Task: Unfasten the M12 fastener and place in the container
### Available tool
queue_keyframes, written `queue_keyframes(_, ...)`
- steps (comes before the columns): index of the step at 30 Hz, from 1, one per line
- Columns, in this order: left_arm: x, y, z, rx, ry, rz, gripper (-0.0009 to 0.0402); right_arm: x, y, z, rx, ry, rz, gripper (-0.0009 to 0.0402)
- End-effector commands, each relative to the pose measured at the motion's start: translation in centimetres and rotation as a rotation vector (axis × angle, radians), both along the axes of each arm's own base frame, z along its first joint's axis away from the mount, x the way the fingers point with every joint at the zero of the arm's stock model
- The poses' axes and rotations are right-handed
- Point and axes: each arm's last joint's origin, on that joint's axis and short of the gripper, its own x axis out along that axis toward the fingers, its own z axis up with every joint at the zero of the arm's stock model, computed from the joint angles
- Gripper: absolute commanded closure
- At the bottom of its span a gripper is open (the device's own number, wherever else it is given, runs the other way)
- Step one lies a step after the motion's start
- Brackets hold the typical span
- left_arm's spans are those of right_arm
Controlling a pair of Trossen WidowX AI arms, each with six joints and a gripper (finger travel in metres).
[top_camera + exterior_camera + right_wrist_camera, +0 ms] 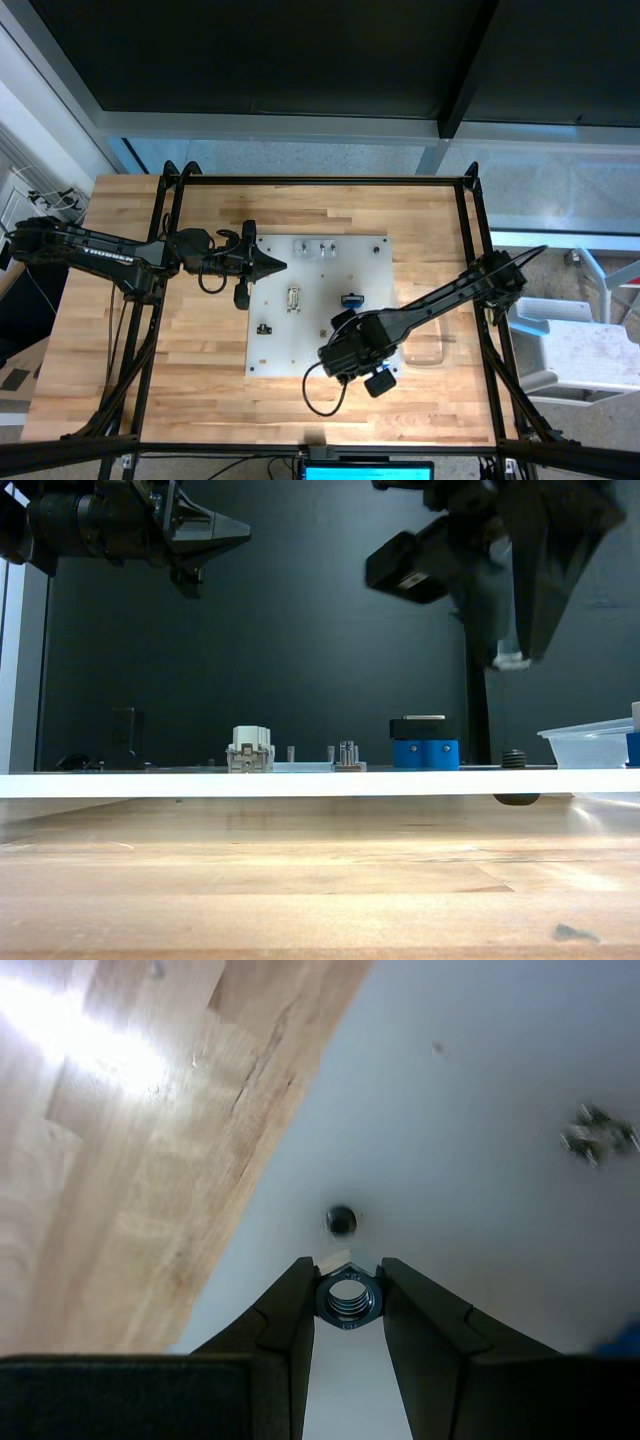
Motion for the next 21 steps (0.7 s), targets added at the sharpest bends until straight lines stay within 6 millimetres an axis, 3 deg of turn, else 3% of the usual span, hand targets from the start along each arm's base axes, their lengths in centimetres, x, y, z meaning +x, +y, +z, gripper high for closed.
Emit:
queue_keyframes(1,0.0,0.0,0.0,0.0,0.0,0.0,0.0393,-1.0,-0.6,0.7,-0.014,-0.008,-0.124,0.0389)
queue_keyframes(4,0.0,0.0,0.0,0.0,0.0,0.0,0.0393,-2.3,-1.3,1.2,-0.026,-0.021,-0.224,0.0389)
queue_keyframes(10,0.0,0.0,0.0,0.0,0.0,0.0,0.0393,-5.2,-2.7,1.7,-0.025,-0.017,-0.248,0.0389)
queue_keyframes(21,0.0,0.0,0.0,0.0,0.0,0.0,0.0393,-10.6,-5.2,0.9,-0.033,0.017,-0.323,0.0389)
